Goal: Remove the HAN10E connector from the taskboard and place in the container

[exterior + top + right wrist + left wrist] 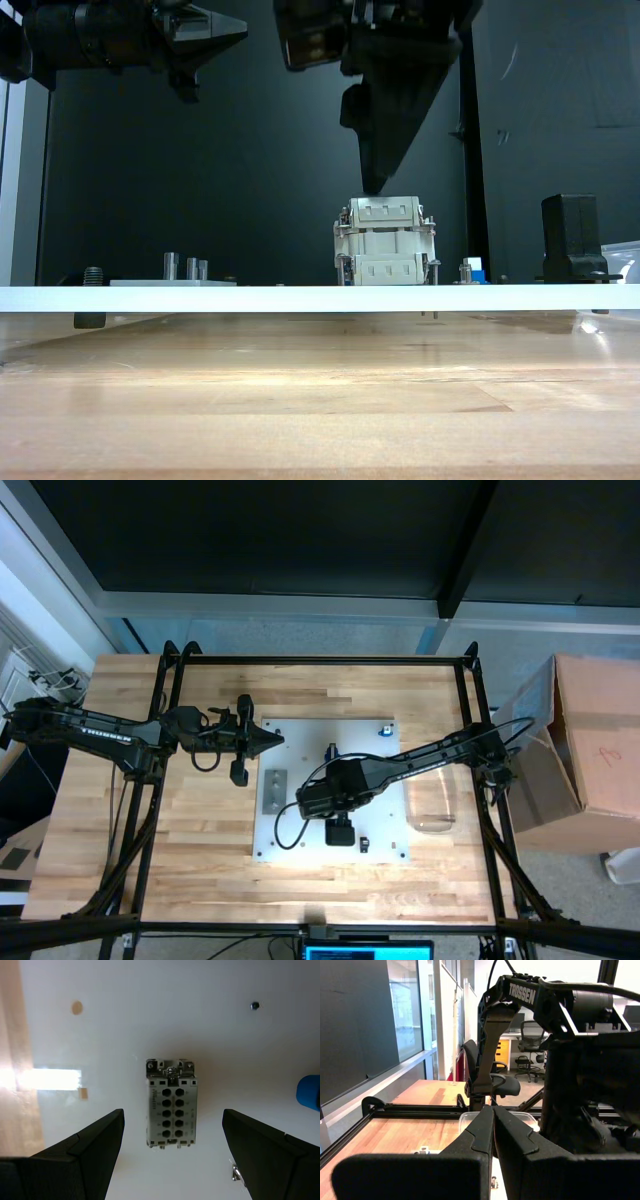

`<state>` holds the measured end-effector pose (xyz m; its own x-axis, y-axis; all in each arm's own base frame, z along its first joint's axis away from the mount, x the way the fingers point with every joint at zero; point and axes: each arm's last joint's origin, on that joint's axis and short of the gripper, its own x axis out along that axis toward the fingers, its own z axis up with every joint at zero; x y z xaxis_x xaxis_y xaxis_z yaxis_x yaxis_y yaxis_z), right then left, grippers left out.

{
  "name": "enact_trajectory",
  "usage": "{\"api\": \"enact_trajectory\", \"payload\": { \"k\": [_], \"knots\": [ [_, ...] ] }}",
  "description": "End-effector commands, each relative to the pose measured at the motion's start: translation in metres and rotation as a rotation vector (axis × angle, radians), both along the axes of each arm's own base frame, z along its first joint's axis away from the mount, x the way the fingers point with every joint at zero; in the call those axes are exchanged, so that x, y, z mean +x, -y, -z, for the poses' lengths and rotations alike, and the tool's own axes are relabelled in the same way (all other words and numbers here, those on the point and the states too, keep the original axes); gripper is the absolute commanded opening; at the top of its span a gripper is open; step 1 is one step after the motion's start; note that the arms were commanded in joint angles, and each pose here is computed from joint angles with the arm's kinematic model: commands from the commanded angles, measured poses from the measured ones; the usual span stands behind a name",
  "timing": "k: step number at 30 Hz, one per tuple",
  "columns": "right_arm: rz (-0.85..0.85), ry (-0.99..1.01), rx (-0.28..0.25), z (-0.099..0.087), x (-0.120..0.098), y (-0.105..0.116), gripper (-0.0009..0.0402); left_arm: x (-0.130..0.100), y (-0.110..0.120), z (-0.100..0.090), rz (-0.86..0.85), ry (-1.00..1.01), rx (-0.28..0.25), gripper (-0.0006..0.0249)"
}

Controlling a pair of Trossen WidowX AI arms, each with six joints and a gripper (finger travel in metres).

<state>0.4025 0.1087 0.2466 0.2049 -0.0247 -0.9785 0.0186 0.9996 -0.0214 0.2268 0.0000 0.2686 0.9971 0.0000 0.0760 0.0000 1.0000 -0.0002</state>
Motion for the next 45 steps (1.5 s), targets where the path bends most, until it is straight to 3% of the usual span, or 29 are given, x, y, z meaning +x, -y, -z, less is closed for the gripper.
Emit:
{"api": "enact_trajectory", "payload": {
  "k": [1, 17, 22, 35, 39, 45],
  "knots": [
    [-0.005, -0.008, -0.004, 0.008, 0.002, 0.000, 0.0275, 0.000, 0.000, 0.000, 0.000, 0.000, 0.000, 0.0000],
    [-0.024, -0.016, -0.009, 0.030, 0.001, 0.000, 0.0259, 0.000, 0.000, 0.000, 0.000, 0.001, 0.000, 0.0000],
    [-0.024, 0.002, -0.005, 0.030, 0.003, 0.000, 0.0212, 0.000, 0.000, 0.000, 0.000, 0.000, 0.000, 0.0000],
    [-0.028, 0.000, -0.001, 0.029, 0.002, 0.001, 0.0041, 0.000, 0.000, 0.000, 0.000, 0.000, 0.000, 0.0000],
    [-0.043, 0.000, 0.038, 0.026, 0.001, 0.000, 0.0011, 0.000, 0.000, 0.000, 0.000, 0.001, 0.000, 0.0000],
    [-0.046, 0.035, 0.044, 0.009, -0.002, 0.002, 0.0001, 0.000, 0.000, 0.000, 0.000, 0.000, 0.000, 0.0000]
  ]
}}
